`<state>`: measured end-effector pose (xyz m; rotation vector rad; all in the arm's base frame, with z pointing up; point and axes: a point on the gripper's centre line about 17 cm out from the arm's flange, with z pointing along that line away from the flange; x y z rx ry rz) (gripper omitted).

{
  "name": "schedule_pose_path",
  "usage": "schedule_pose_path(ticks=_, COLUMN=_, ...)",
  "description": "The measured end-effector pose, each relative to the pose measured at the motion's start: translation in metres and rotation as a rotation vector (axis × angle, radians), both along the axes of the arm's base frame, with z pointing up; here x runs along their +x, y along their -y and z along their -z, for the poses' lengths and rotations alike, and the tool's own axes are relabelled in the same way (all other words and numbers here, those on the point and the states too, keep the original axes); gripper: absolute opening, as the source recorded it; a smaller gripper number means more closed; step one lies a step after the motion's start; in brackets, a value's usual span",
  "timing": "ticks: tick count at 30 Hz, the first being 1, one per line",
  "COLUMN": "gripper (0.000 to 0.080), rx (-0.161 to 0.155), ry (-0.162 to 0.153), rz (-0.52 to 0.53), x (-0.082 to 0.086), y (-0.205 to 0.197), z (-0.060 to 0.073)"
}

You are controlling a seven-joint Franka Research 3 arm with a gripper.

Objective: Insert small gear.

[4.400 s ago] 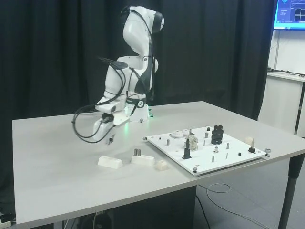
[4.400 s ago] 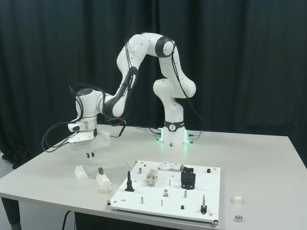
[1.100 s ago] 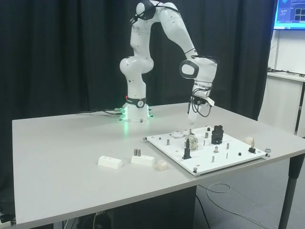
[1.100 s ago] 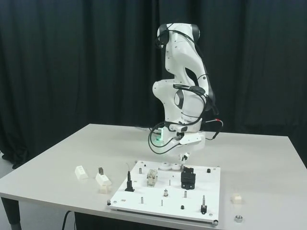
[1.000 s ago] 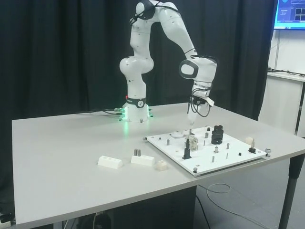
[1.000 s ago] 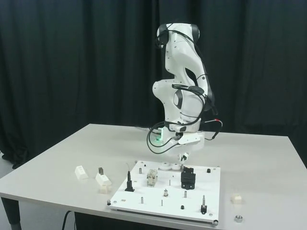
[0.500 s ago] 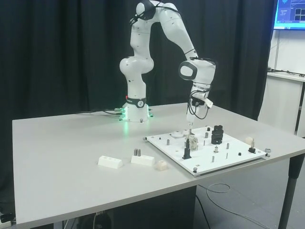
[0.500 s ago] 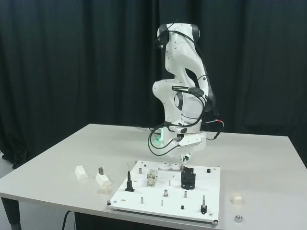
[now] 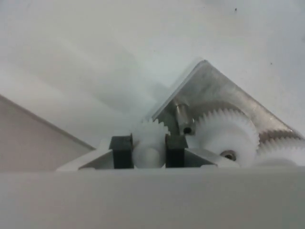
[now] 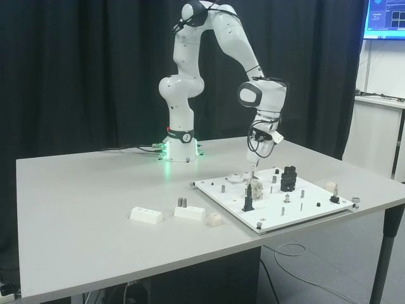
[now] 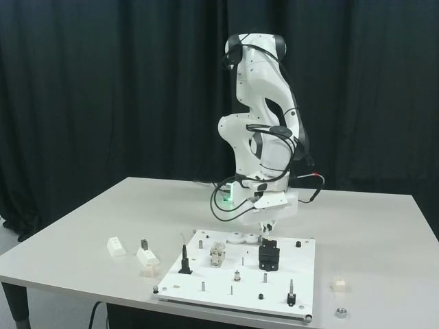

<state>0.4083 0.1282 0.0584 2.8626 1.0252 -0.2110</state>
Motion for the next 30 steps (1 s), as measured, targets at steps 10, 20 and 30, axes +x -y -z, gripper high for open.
schedule_pose_path(ticks=10, gripper=0.014, rx=0.001, ry=0.01, rz=0.031, x=0.0031, y=0.0026, z=0.003)
schedule_pose_path(ticks=20, gripper=0.014, rx=0.0, ry=0.013, rz=0.047, x=0.0041, y=0.0038, z=0.0023)
schedule_pose_path(ticks=30, gripper=0.014, rx=0.005, ry=0.028, rz=0.068, x=0.0084, y=0.0014, z=-0.0049)
